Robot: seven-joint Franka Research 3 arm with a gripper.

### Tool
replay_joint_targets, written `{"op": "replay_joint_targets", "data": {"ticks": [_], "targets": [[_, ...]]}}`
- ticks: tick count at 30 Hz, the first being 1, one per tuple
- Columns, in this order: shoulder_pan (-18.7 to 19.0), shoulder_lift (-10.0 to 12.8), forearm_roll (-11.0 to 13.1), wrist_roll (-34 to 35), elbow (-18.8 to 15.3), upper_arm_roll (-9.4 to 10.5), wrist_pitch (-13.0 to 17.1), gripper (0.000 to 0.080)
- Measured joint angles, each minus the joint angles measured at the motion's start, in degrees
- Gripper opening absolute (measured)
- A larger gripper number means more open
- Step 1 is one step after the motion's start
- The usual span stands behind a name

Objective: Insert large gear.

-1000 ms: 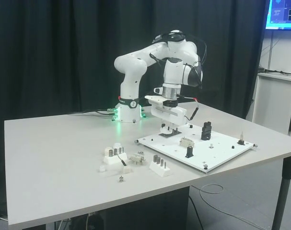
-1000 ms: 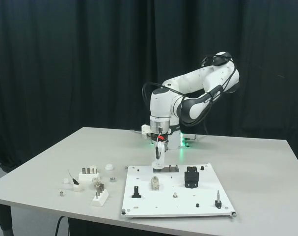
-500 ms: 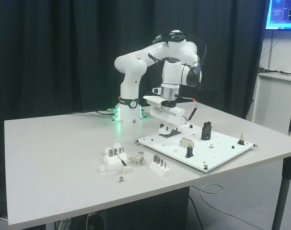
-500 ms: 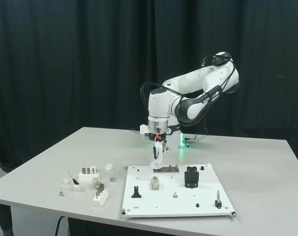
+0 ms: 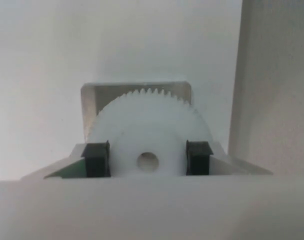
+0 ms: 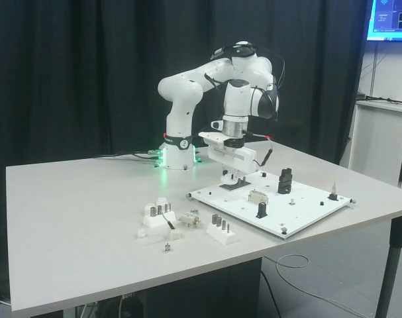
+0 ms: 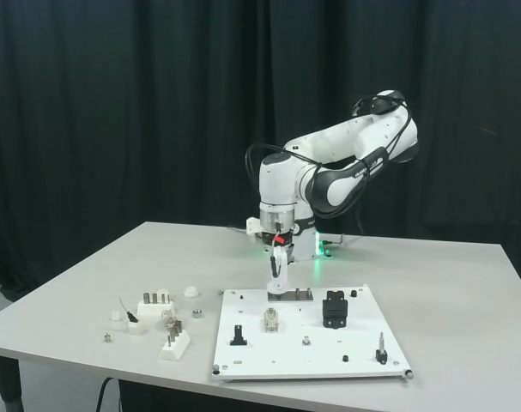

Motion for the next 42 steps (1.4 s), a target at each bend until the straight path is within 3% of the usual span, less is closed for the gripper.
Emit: {"op": "replay_joint_targets", "data": {"ticks": [23, 42], "targets": [[1.43, 0.17, -0.01, -0.06, 0.01, -0.17, -0.94, 0.0327], [1.42, 1.1, -0.01, -0.06, 0.08, 0.39, 0.92, 0.0327]]}}
